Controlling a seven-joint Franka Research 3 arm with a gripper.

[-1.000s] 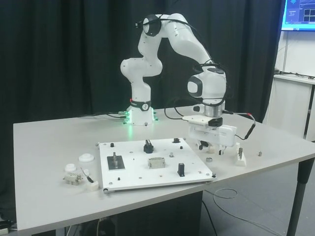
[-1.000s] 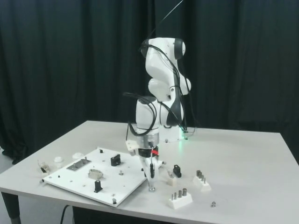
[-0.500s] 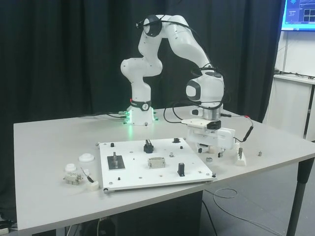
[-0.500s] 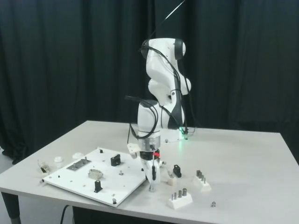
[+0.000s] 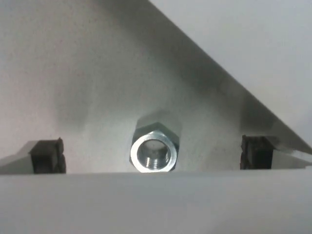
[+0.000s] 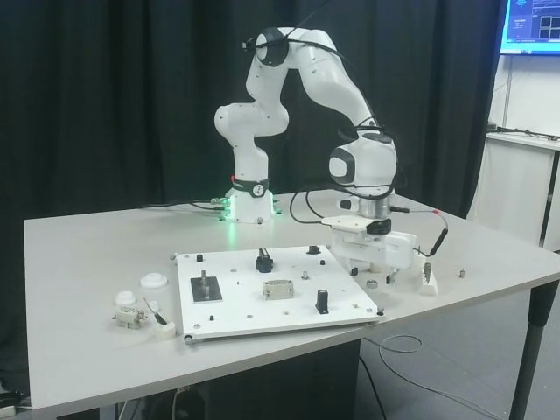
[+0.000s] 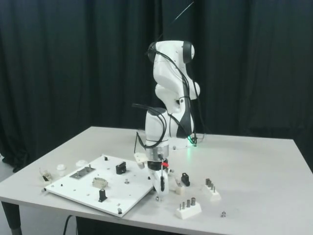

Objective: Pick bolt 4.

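1. Grey table (image 6: pixel 87 254) carries the white assembly board (image 6: pixel 262 293), and bolt 4 (image 5: pixel 154 151) stands upright just off that board's edge, on the side away from the small white parts; from above it shows as a hollow hexagonal metal piece.
2. The gripper (image 5: pixel 151 153) is low over the table beside the board, its black fingertips (image 5: pixel 48 155) spread wide on either side of the bolt, touching nothing.
3. Done, judging by this: approach and alignment, with the bolt centred between the jaws.
4. Left: closing on the hexagonal flats, then lifting the bolt away from the board.
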